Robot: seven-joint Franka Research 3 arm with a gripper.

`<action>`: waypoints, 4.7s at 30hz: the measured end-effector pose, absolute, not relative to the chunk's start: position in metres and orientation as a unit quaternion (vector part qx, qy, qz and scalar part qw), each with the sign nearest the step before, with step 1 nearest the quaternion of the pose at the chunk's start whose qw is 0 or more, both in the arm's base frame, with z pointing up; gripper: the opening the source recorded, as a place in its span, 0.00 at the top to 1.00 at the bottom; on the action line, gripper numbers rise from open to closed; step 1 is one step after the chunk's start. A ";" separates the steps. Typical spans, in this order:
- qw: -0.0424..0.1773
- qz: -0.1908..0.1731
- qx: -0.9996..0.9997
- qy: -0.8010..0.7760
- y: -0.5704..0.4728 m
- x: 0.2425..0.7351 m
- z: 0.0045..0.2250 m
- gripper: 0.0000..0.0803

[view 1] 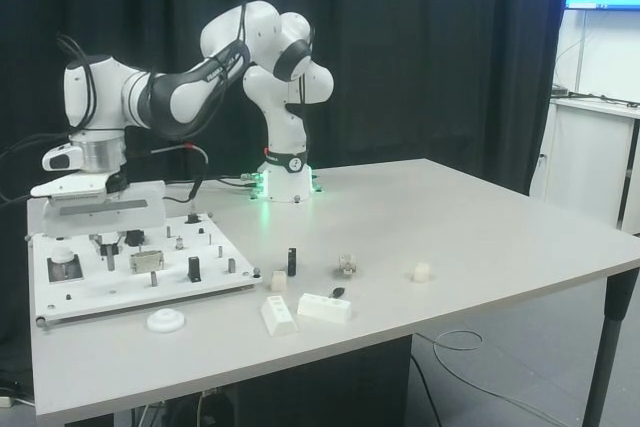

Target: Place round peg 3.

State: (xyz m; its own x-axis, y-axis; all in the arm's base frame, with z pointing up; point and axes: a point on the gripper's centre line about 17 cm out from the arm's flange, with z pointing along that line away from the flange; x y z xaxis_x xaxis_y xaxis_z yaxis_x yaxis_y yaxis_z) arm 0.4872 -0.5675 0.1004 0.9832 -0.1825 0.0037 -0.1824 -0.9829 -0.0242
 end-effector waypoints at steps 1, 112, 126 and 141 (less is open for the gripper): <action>0.012 -0.002 -0.996 0.091 -0.567 0.487 0.101 0.86; 0.005 -0.032 -0.994 0.102 -0.422 0.644 0.052 0.86; 0.011 -0.024 -0.994 0.104 -0.411 0.643 0.041 0.86; 0.010 -0.024 -0.993 0.112 -0.410 0.642 0.036 0.86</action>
